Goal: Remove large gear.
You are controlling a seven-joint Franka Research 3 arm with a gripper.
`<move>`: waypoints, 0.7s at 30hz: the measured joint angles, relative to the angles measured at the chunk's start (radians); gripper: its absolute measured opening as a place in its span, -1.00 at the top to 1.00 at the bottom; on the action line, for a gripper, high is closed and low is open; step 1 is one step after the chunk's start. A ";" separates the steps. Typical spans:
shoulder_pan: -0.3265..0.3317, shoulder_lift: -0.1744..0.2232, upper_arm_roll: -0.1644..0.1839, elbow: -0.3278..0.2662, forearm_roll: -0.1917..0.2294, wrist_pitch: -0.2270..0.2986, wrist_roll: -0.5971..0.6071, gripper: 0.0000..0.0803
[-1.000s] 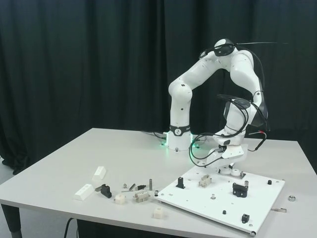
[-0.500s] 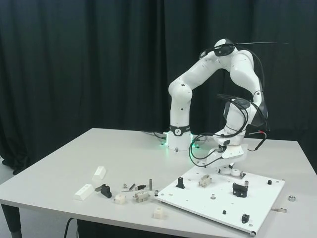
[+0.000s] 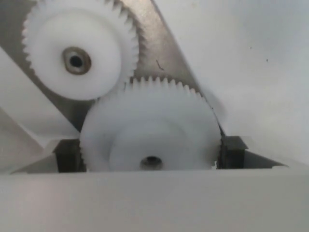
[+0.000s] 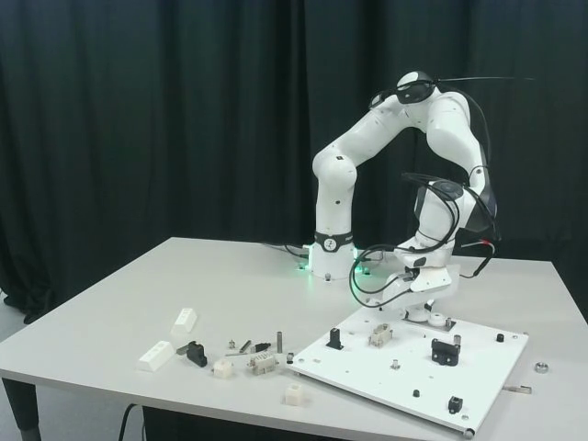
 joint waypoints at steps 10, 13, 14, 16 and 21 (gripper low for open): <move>0.004 0.000 -0.010 0.001 0.000 -0.011 0.001 -0.49; 0.005 0.000 -0.013 0.001 0.000 -0.015 0.002 -0.49; 0.005 0.000 -0.014 0.001 0.000 -0.017 0.002 -0.49; 0.006 0.000 -0.017 0.002 0.000 -0.021 0.002 -0.49; 0.006 0.000 -0.021 0.003 0.000 -0.027 0.002 -0.49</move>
